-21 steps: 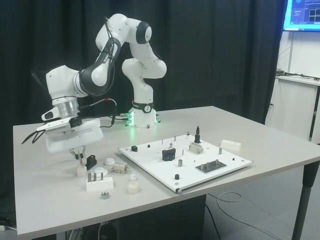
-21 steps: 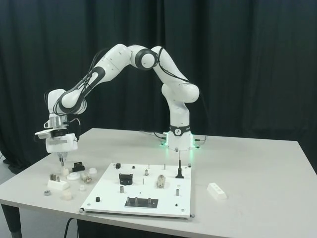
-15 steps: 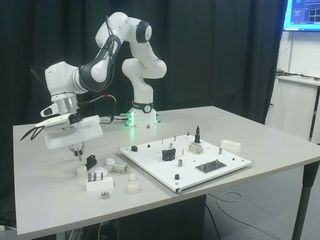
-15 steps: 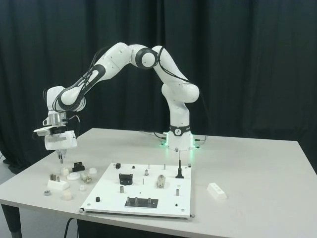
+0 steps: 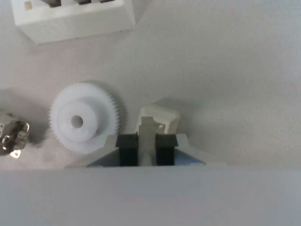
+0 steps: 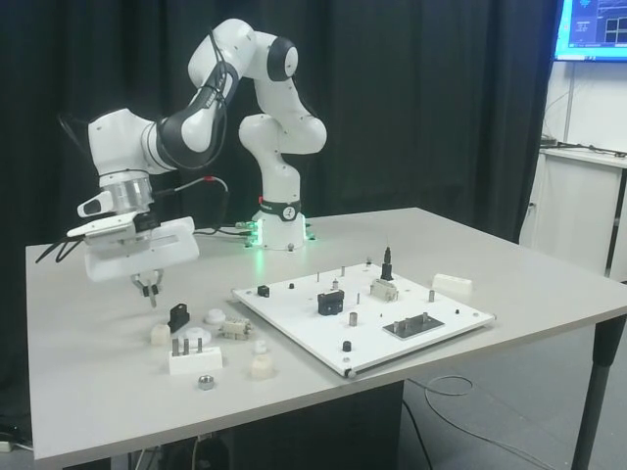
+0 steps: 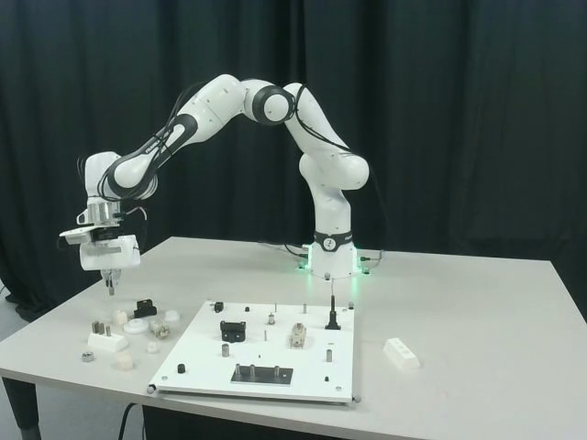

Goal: Insert Ethernet.

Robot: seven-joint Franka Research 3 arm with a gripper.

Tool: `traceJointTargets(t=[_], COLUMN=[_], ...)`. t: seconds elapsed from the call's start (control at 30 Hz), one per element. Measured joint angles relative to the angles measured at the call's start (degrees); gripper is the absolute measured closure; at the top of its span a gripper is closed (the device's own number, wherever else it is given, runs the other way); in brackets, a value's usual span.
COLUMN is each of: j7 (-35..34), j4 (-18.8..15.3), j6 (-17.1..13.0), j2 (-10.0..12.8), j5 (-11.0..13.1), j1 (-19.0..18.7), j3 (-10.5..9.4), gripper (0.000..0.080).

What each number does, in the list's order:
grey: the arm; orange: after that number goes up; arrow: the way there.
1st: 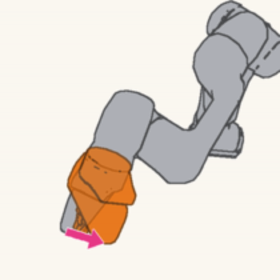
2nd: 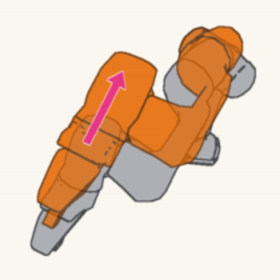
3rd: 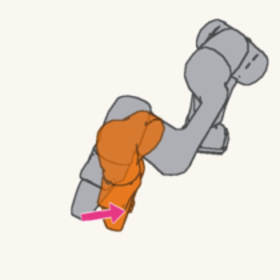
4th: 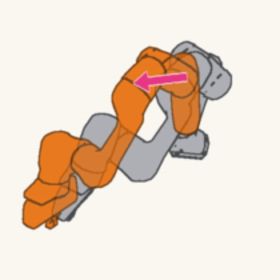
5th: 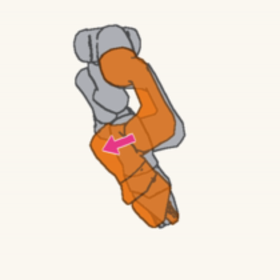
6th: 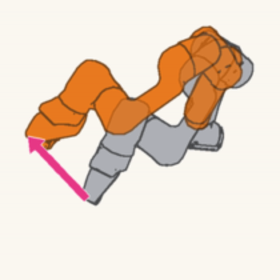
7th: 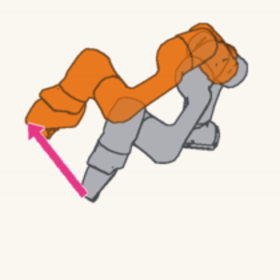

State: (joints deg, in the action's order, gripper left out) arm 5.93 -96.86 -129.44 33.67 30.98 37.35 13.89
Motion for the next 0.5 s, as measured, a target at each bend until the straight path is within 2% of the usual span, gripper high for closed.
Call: traceJointTargets(t=[0.5], j7=[-0.1], j4=[0.0], j6=[0.1], j2=[-0.2], j5=[-0.5], j1=[0.0], j3=[0.00], gripper=[0.0727])
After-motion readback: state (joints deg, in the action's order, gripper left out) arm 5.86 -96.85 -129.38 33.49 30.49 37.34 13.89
